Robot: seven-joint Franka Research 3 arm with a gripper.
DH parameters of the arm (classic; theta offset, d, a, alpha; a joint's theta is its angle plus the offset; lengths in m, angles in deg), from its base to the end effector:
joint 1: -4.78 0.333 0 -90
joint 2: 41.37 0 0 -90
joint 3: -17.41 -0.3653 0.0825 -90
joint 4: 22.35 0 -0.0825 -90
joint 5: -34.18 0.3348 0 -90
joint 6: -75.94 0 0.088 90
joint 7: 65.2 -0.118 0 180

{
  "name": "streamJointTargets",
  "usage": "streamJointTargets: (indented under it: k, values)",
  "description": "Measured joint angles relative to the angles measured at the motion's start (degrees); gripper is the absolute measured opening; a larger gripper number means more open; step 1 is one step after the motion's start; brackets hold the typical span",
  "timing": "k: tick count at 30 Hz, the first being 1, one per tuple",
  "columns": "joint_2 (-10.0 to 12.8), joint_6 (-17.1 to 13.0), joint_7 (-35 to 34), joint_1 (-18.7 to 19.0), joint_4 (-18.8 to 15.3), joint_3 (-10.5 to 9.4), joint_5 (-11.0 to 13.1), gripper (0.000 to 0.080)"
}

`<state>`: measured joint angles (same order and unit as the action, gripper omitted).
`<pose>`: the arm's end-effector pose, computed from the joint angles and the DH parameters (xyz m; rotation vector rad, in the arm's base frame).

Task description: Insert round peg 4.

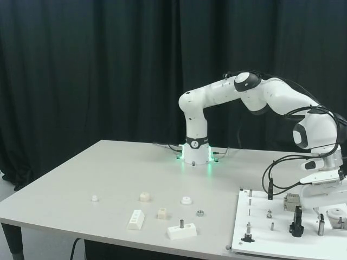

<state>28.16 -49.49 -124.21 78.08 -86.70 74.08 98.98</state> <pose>0.5644 0.5543 0.2719 -2.6394 1.0244 -0.1950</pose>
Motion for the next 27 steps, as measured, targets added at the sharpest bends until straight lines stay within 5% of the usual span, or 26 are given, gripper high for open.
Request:
streamJointTargets:
  k: [27]
  values:
    - [0.55,-1.17,0.56,0.05,-0.07,-0.08,0.02,0.0800]
